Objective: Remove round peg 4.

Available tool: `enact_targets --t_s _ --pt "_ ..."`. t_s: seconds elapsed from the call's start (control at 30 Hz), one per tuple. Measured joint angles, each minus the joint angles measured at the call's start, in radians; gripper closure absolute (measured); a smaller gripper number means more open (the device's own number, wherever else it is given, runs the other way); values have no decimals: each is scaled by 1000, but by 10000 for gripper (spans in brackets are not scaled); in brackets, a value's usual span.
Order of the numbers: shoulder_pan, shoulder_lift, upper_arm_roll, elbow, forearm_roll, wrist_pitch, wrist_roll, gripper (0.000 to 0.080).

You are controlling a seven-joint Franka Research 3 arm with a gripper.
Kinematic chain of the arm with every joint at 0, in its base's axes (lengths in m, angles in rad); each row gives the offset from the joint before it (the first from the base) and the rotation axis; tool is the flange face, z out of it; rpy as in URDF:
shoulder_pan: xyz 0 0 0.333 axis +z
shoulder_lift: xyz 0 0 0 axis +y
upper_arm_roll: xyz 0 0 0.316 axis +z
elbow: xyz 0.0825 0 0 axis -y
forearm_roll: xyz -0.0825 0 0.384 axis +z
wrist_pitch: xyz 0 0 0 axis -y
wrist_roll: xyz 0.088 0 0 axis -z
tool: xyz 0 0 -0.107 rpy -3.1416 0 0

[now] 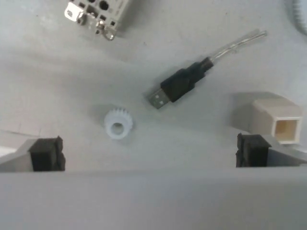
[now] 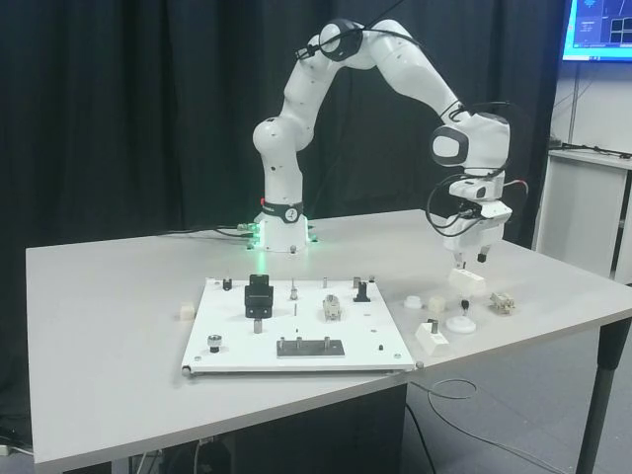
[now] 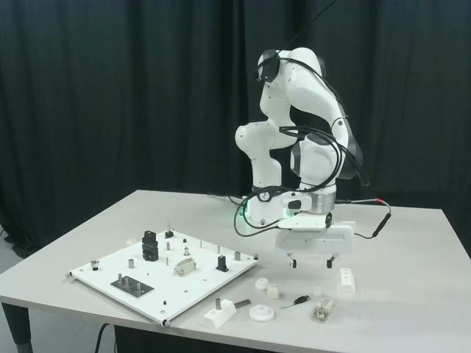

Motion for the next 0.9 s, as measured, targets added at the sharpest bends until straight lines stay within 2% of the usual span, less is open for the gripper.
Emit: enact_targets --t_s 0.37,0.9 --pt "-5 -5 -20 0 0 1 -17 3" --pt "-45 -8 -30 1 0 4 -19 3"
